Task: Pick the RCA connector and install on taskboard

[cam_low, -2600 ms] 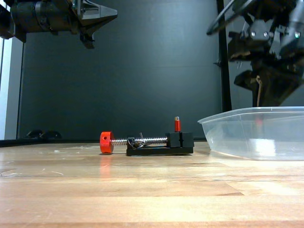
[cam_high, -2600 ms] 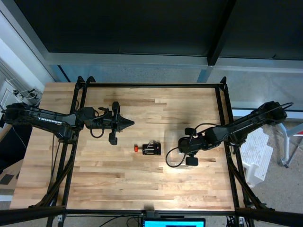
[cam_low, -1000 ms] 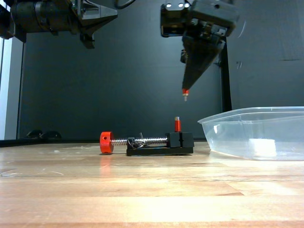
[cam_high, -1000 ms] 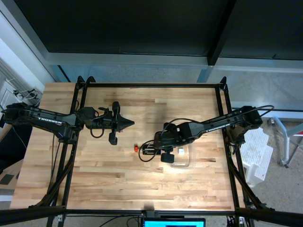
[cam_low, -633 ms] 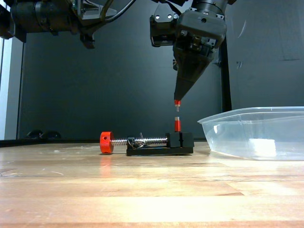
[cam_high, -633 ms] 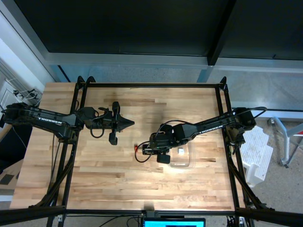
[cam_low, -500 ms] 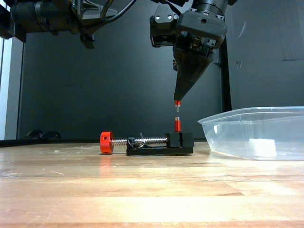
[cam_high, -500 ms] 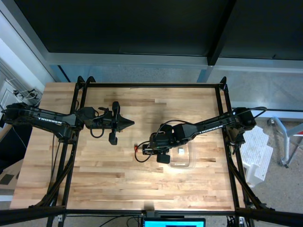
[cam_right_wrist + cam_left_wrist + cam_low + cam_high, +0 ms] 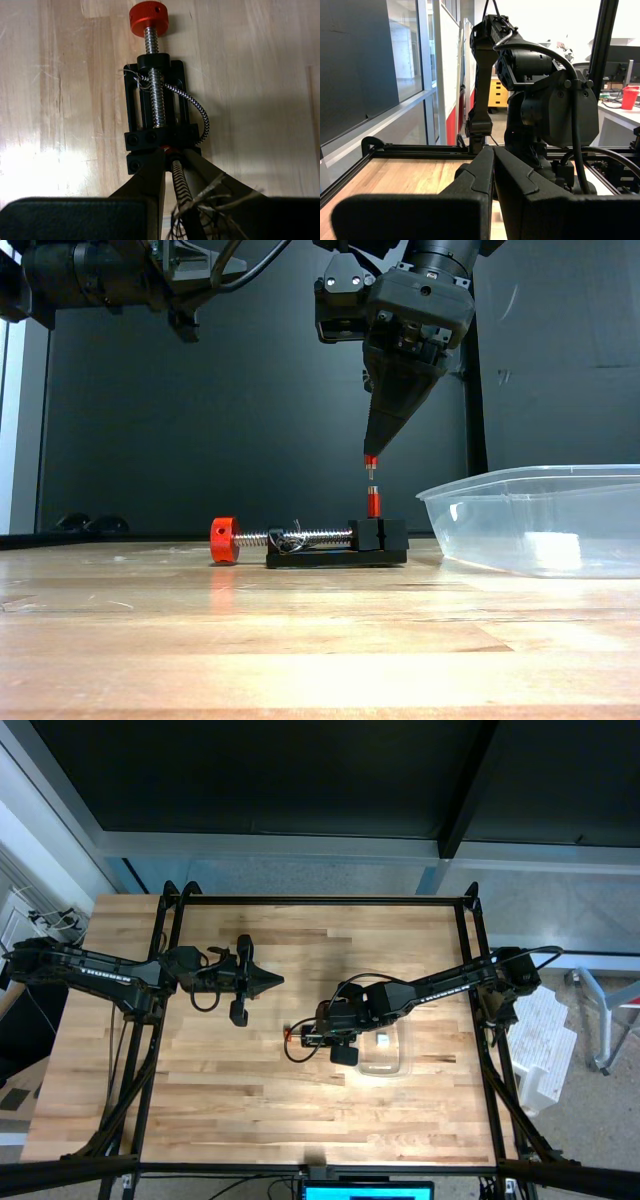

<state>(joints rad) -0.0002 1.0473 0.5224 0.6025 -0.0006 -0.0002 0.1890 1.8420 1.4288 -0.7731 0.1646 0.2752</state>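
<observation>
The taskboard [image 9: 335, 545] is a small black block with a red knob [image 9: 224, 539] on a threaded rod and a red post [image 9: 373, 502] standing at its right end. My right gripper [image 9: 372, 454] points straight down over that post, shut on the RCA connector [image 9: 371, 467], a tiny red and silver piece hanging a little above the post's top. In the right wrist view the taskboard [image 9: 156, 115] lies just beyond the fingertips [image 9: 156, 156]. From above, the right gripper [image 9: 325, 1031] covers most of the block. My left gripper [image 9: 275, 981] hangs shut, high and to the left.
A clear plastic tray [image 9: 540, 525] stands on the wooden table just right of the block, with a small white piece inside [image 9: 384, 1040]. The black frame rails [image 9: 320, 901] run round the table's edges.
The right arm swung left from over the tray to above the block, carrying the connector, and has sunk slightly toward the red post. The left arm has not moved.
</observation>
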